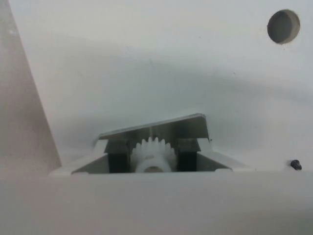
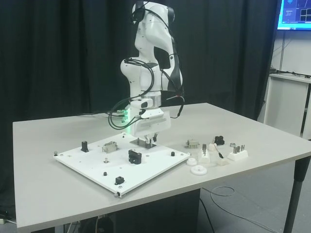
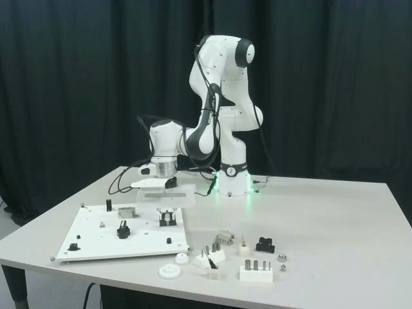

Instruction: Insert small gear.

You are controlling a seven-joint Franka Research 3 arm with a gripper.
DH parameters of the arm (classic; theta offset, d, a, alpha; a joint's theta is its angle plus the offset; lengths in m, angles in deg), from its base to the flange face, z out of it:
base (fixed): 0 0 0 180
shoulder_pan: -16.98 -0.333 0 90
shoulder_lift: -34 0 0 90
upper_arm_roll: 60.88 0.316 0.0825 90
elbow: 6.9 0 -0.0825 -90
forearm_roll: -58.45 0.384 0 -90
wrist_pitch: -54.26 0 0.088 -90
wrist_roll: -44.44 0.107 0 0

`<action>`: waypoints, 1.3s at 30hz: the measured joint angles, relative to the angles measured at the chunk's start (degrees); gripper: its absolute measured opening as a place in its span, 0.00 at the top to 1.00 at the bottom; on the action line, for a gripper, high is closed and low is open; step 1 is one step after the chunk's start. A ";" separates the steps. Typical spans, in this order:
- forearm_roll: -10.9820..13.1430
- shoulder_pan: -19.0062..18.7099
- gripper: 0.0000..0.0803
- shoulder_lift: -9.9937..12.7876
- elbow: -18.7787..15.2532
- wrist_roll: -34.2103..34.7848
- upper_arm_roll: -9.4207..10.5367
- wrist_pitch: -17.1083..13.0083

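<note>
the big white jointed robot arm [image 3: 219, 122] is filling the middle of the second room view, bending down from its base toward the left half of the wide grey table [image 2: 43, 141]. beneath it the flat white square assembly board [image 2: 146, 167] is lying in the lower left of the first room view, studded with small black and grey fixtures.

the two-finger gripper [image 1: 153, 155] is sitting low over the board's far edge, and in the lower middle of the wrist view its black finger pads [image 1: 116, 155] are clamping the small white toothed plastic gear [image 1: 153, 152] from both sides. so the gear is in the grasp, just above the board, not yet seated, as far as i can judge.

a round hole [image 1: 283, 26] is showing in the upper right of the wrist view; whether that is the target, i cannot tell.

to do this well, the arm is needing to keep the gear's bore upright and square over its shaft, come down slowly, and let the teeth settle before easing the grip. a larger white gear [image 2: 198, 170] is lying on the table at lower right, so tilt or haste is risking a jam.
</note>
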 joint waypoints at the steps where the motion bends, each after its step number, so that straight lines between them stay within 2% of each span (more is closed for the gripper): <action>1: 0.00 -0.01 0.75 0.00 0.00 0.00 0.01 0.00; 28: 0.00 -0.06 0.75 0.47 0.23 -1.14 0.10 -0.02; 39: 1.21 -0.06 0.75 0.31 0.39 -0.56 -0.03 0.94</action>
